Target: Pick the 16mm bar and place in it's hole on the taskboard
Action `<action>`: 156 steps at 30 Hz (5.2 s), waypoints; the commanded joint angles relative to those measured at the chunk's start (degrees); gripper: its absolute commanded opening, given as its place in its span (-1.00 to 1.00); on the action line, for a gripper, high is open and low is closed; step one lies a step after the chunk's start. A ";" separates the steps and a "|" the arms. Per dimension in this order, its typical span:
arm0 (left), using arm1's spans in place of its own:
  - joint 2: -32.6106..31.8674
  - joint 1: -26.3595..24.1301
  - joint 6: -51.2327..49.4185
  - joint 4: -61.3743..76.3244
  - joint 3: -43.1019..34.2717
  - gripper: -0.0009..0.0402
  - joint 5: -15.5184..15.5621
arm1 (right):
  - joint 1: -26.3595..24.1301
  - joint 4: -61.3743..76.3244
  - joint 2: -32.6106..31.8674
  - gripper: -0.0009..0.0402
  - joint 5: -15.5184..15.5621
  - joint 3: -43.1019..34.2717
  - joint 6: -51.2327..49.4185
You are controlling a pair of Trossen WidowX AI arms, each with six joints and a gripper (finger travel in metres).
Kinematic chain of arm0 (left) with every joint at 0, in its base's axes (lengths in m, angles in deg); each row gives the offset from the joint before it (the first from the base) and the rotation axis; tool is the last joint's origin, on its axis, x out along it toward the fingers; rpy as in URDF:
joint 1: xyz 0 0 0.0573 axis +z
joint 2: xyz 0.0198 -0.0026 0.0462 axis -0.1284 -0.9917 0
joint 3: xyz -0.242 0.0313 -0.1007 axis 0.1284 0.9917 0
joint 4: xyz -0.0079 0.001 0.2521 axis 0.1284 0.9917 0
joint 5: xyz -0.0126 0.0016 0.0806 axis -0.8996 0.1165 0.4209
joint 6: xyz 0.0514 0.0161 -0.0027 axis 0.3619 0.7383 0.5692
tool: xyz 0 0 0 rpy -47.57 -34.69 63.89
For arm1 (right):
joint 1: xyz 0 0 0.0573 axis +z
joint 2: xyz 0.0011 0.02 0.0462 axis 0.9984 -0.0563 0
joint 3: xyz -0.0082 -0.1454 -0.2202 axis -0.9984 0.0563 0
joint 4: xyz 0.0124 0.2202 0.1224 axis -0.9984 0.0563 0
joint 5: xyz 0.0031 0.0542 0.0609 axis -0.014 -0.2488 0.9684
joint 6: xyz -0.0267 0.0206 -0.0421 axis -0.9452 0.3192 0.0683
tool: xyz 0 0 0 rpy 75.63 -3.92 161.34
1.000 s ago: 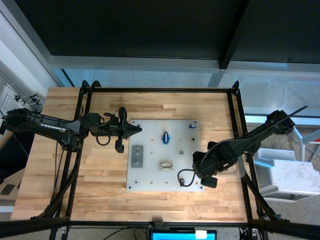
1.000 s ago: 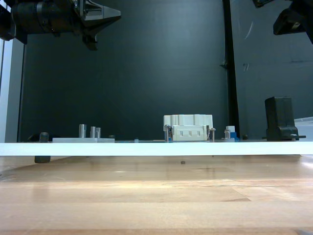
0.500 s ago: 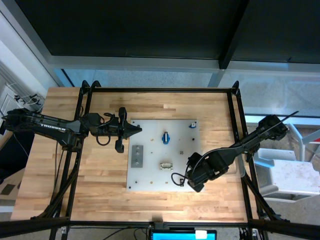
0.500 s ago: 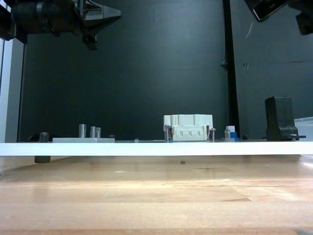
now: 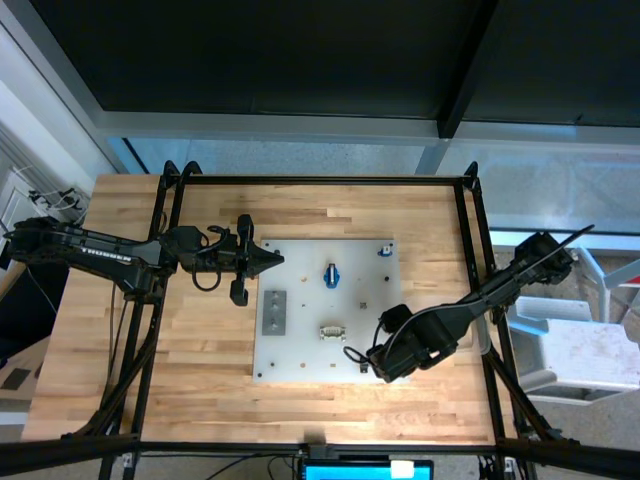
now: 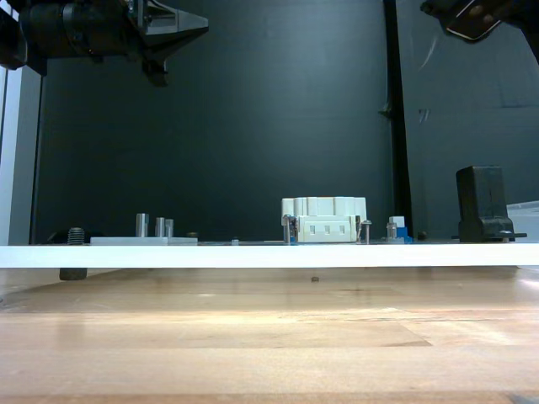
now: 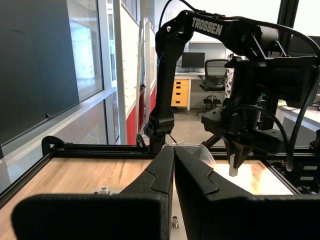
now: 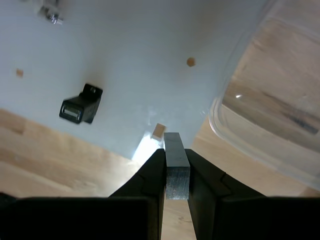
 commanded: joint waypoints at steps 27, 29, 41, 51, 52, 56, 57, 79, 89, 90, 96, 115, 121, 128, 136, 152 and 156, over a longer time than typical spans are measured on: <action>-0.02 0.00 0.00 -0.02 -0.02 -0.96 -0.02 | 3.50 -3.82 -7.72 -0.96 -2.34 0.48 22.45; -0.02 0.00 0.00 -0.04 -0.02 -0.96 -0.02 | 3.54 -3.85 -7.74 -0.96 -2.34 0.52 22.99; -0.02 0.00 0.00 -0.02 -0.02 -0.96 -0.02 | 3.93 -5.97 -7.67 -0.96 -2.34 2.71 26.34; -0.02 0.00 0.02 -0.02 -0.02 -0.96 -0.02 | 4.28 -8.66 -7.67 -0.96 -2.32 4.07 26.43; -0.02 0.00 0.00 -0.02 -0.02 -0.96 -0.02 | 4.31 -8.63 -7.67 -0.96 -2.34 4.11 26.40; -0.02 0.00 0.00 -0.02 -0.02 -0.96 -0.02 | 4.31 -8.70 -8.28 -0.96 -2.29 4.17 26.34; -0.02 0.00 0.00 -0.02 -0.02 -0.96 -0.02 | 4.31 -8.94 -8.39 -0.96 -2.29 4.17 26.34; -0.02 0.00 0.00 -0.02 -0.02 -0.96 -0.02 | 4.28 -14.01 -8.41 -0.96 -2.97 7.26 26.29; -0.02 0.00 0.00 -0.02 -0.02 -0.96 -0.02 | 4.17 -13.44 -8.41 -0.96 -3.39 7.37 26.08; -0.02 0.02 0.00 -0.02 -0.02 -0.96 -0.02 | 4.15 -13.31 -8.41 -0.96 -3.39 7.39 26.08; -0.04 0.00 0.00 -0.02 -0.02 -0.96 -0.02 | 4.11 -13.33 -8.41 -0.96 -3.21 8.13 25.86; -0.04 0.00 0.02 -0.02 -0.02 -0.96 -0.02 | 3.89 -13.33 -8.41 -0.96 -3.23 8.33 24.28; -0.04 0.00 0.00 -0.02 -0.02 -0.96 -0.02 | 3.89 -13.38 -8.41 -0.96 -3.21 8.31 23.37; -0.04 0.00 0.00 -0.02 -0.02 -0.96 -0.02 | 3.91 -13.42 -8.41 -0.75 -3.17 8.11 22.82; -0.02 0.02 0.00 -0.02 -0.02 -0.96 -0.02 | 3.89 -13.11 -8.39 -0.22 -2.75 7.21 22.34; -0.02 0.00 0.02 -0.02 -0.02 -0.96 -0.02 | 3.91 -8.63 -7.96 0.24 -2.34 2.73 20.04; -0.02 0.02 0.00 -0.02 -0.02 -0.96 -0.02 | 3.91 -4.09 -7.93 0.22 -2.36 -0.15 20.04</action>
